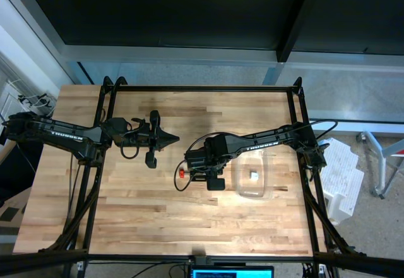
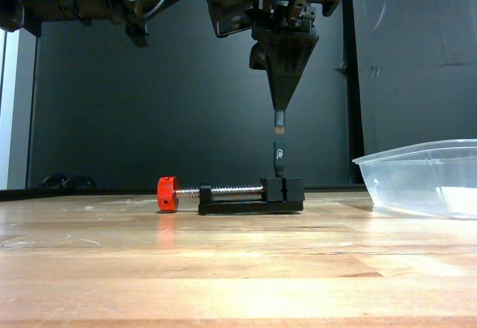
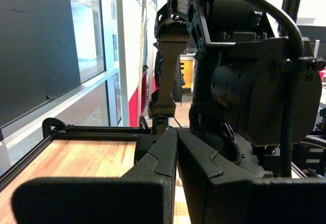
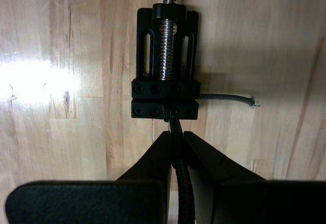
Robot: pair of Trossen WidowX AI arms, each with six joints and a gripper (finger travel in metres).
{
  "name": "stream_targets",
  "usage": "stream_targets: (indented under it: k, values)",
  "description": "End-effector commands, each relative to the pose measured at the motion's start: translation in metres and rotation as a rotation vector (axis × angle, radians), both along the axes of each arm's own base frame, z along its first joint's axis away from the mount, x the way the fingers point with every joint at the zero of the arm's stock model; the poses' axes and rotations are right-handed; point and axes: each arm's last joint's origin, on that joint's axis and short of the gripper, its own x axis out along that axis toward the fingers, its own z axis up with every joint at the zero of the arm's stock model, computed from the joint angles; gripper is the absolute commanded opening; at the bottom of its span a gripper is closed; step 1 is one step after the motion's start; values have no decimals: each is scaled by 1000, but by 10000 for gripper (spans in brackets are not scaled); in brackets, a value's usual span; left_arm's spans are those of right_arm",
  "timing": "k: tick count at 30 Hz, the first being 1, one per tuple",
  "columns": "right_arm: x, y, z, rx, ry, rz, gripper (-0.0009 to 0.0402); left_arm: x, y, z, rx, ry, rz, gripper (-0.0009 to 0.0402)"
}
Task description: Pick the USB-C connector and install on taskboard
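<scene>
- Hovering over the small black rectangular taskboard (image 1: 183,173) with its red-orange knob, the right gripper (image 1: 208,172) points down at mid-counter in the high view. The left gripper (image 1: 172,140) hangs well apart to the left, over the pale wooden counter (image 1: 126,215). A clear plastic tray (image 1: 252,196) holding a small white-grey square piece (image 1: 254,175) sits just right of the board.
- Low view: the right jaws pinch the tiny dark USB-C connector (image 2: 279,124), whose light tip pokes out below them. It hangs directly over the thin dark upright pin (image 2: 279,156) on the board's block, with a clear gap between tip and pin. I judge the pick done and the install step in hand: final alignment before the descent.
- Left wrist view: the left jaws are pressed together on nothing; that arm looks parked.
- Right wrist view: the connector's dark wire stub runs back between the nearly closed jaws, and its plug end lines up with the centre of the block. A grey braided wire end (image 4: 229,98) lies beside the block. The next move calls for a slow, straight lowering with the plug kept upright and centred, since a slight offset could jam it.
</scene>
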Motion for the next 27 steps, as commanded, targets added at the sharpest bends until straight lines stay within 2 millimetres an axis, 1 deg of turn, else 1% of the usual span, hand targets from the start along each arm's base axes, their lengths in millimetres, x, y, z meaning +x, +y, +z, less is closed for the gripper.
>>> stream_targets:
  k: [1, 27]
  values:
    - [0, 1, -1, 1, 1, -1, 0, 0, 0, 0, 0, 0, 0, 0]
    - [0, 3, -1, 6, -6, -43, 0, 0, 0, 0, 0, 0, 0, 0]
